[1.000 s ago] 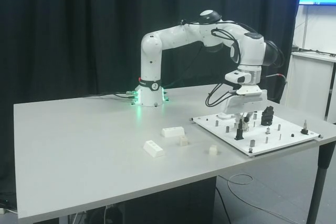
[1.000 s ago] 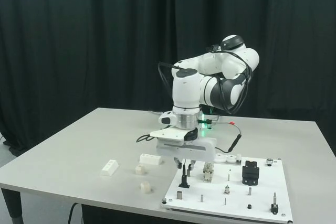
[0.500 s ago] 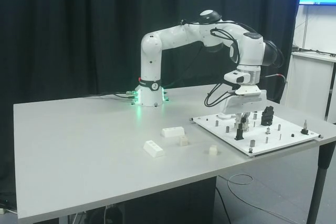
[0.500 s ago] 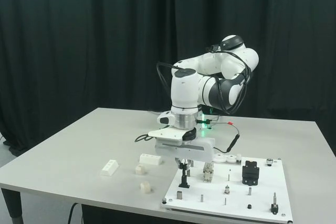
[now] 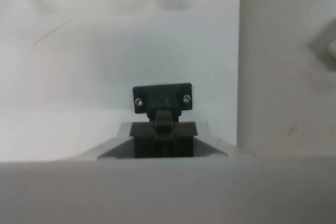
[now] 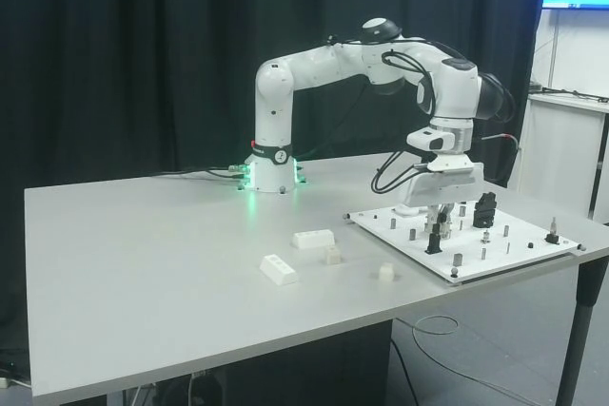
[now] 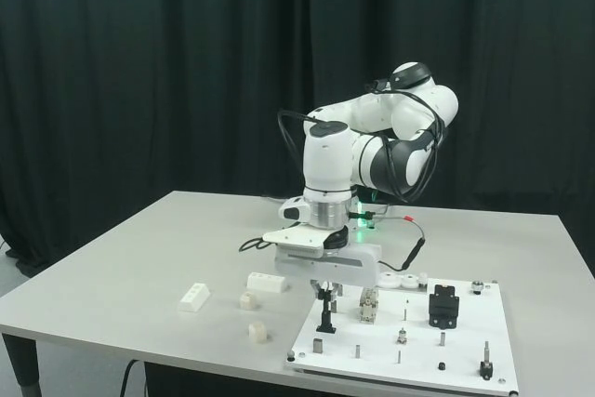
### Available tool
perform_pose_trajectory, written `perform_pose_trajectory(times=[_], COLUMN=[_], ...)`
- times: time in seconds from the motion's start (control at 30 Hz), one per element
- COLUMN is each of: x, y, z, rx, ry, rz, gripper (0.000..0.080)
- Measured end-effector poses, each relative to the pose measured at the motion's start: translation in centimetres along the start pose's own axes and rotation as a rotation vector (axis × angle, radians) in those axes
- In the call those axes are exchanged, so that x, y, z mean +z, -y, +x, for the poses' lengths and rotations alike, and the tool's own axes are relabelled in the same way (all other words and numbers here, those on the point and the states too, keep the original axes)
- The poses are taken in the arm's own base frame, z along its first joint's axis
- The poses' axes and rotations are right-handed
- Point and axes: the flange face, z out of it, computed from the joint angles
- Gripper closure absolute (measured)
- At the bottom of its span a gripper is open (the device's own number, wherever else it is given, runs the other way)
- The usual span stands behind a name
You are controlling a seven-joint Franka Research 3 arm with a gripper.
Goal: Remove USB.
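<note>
Arm (image 7: pixel 372 141) bent over — pincer (image 7: pixel 325 297) down on USB (image 5: pixel 163 109)

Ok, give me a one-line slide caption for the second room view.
Franka arm's gripper poised over the black USB plug on the white task board.

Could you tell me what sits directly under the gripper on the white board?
Under the gripper stands a black USB plug in its black socket, screwed to the white board. The gripper's body covers the plug's top, so the grip cannot be seen.
</note>
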Motion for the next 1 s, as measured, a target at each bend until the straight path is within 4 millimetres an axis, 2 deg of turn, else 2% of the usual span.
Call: perform_pose_trajectory(times=[0.27,0.7,1.0], x=[-0.7,-3.9,-4.7], y=[0.0,0.2,0.2], z=[0.1,0.0,-0.2], rx=[-0.004,-0.009,-0.009], ry=[-0.013,-0.025,-0.026], rz=[-0.004,0.003,0.006], gripper=[0.0736,0.0736,0.0738])
